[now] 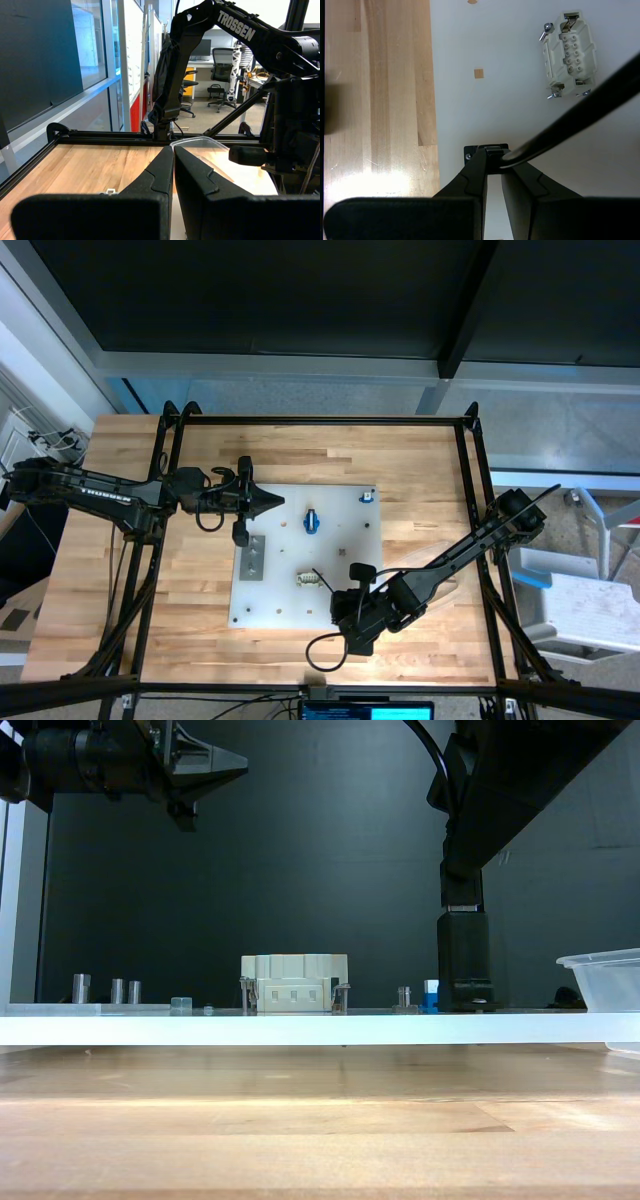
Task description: Remove the USB connector from the USB hub and place in the container
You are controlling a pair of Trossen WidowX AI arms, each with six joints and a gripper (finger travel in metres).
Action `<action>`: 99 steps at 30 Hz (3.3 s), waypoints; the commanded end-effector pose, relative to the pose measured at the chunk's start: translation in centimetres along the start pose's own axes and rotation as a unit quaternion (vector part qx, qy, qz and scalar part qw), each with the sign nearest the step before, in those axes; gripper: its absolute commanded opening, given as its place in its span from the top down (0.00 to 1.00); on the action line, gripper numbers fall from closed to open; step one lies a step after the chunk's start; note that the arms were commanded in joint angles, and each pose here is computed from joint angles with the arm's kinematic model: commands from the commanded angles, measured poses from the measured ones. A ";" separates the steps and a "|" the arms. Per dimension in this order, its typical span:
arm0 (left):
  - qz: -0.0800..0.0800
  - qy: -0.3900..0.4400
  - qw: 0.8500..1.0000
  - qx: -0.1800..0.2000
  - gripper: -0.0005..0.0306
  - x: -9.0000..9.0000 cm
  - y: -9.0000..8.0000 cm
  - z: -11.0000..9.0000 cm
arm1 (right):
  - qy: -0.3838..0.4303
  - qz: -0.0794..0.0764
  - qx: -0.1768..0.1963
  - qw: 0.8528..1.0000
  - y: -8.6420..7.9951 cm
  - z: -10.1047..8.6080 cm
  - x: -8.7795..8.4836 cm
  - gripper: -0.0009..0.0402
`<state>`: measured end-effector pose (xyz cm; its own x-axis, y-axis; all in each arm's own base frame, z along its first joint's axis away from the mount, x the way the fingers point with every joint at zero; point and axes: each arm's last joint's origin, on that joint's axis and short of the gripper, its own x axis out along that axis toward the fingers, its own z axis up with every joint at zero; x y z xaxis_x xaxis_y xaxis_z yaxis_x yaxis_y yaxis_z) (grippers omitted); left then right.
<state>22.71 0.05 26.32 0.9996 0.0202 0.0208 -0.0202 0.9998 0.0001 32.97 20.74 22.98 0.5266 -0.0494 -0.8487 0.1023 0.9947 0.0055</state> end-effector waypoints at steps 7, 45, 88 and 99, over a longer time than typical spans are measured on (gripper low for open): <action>0.000 0.000 1.000 0.000 0.98 0.0 0.0 0.0 | -0.004 -0.001 -0.012 1.000 0.1 0.0 -0.3 0.98; 0.000 0.000 1.000 0.000 0.98 0.0 0.0 0.0 | -0.060 0.001 -0.018 0.998 0.6 -1.9 -1.1 0.98; 0.000 0.000 1.000 0.000 0.98 0.0 0.0 0.0 | 0.015 0.004 -0.074 0.997 0.7 0.0 -1.0 0.98; 0.000 0.000 1.000 0.000 0.98 0.0 0.0 0.0 | -0.020 -0.006 -0.053 0.998 0.4 -0.7 -1.1 0.98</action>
<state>22.71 0.05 26.33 0.9996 0.0202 0.0212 -0.0202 0.9998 -0.0002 32.02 21.36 23.33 0.5441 -0.0466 -0.8377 -0.0002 0.9984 -0.0557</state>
